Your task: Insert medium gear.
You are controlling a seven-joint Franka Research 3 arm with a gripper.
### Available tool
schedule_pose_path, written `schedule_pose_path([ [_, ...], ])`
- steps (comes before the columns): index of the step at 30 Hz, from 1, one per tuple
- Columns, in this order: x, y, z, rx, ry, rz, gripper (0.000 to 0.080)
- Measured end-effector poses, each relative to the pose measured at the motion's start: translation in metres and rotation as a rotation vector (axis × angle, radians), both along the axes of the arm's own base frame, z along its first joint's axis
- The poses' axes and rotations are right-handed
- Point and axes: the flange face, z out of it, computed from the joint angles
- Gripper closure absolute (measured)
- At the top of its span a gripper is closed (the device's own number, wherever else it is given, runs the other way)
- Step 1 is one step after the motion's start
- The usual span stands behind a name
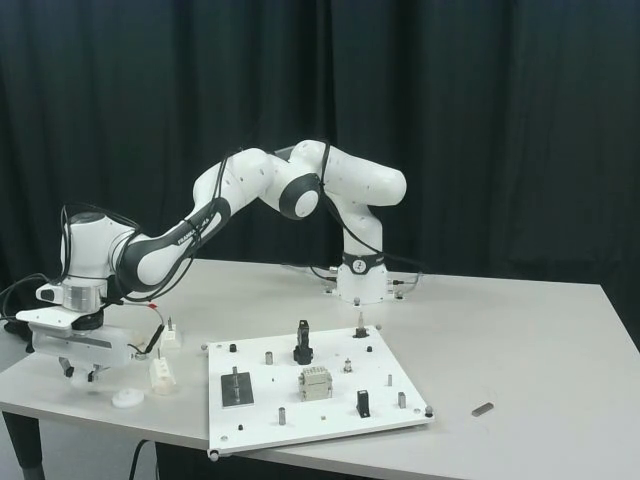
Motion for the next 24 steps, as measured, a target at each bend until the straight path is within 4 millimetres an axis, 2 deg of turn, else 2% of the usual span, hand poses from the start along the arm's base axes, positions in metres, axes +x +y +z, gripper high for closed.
schedule_pose_path([
  [11,0.005,0.011,0.008,0.03,0.006,0.005,0.0412],
  [24,0.016,0.047,0.03,0.128,0.056,0.025,0.0412],
])
